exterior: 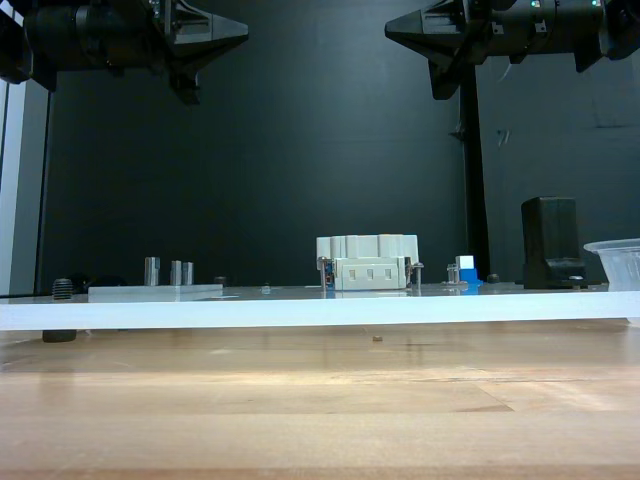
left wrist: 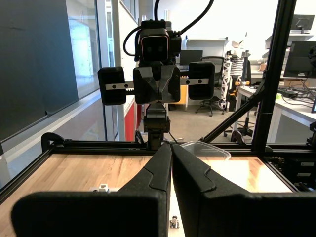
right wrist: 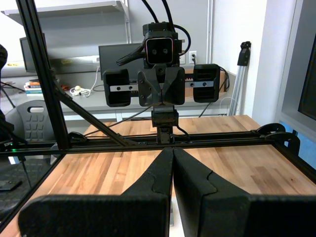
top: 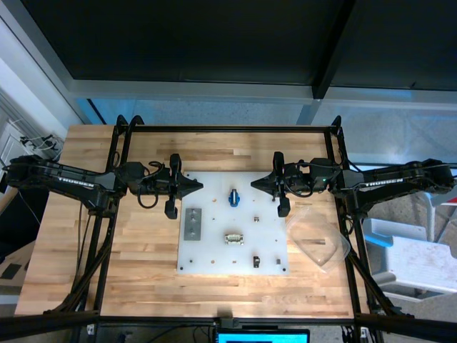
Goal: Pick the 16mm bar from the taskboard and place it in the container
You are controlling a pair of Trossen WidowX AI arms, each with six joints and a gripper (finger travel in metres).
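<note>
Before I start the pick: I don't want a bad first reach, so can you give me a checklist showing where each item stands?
1. Grippers empty: ok. The left gripper and right gripper hold nothing and hang well above the taskboard's far edge.
2. Fingers open for a grasp: not ok. Both are shut.
3. 16mm bar located: ok, tentatively. A tiny grey peg stands near the blue plug.
4. Container ready: ok. It sits beside the taskboard's right edge and looks empty.
5. Closer arm: ok. The right gripper is nearer to both the peg and the container.
</note>
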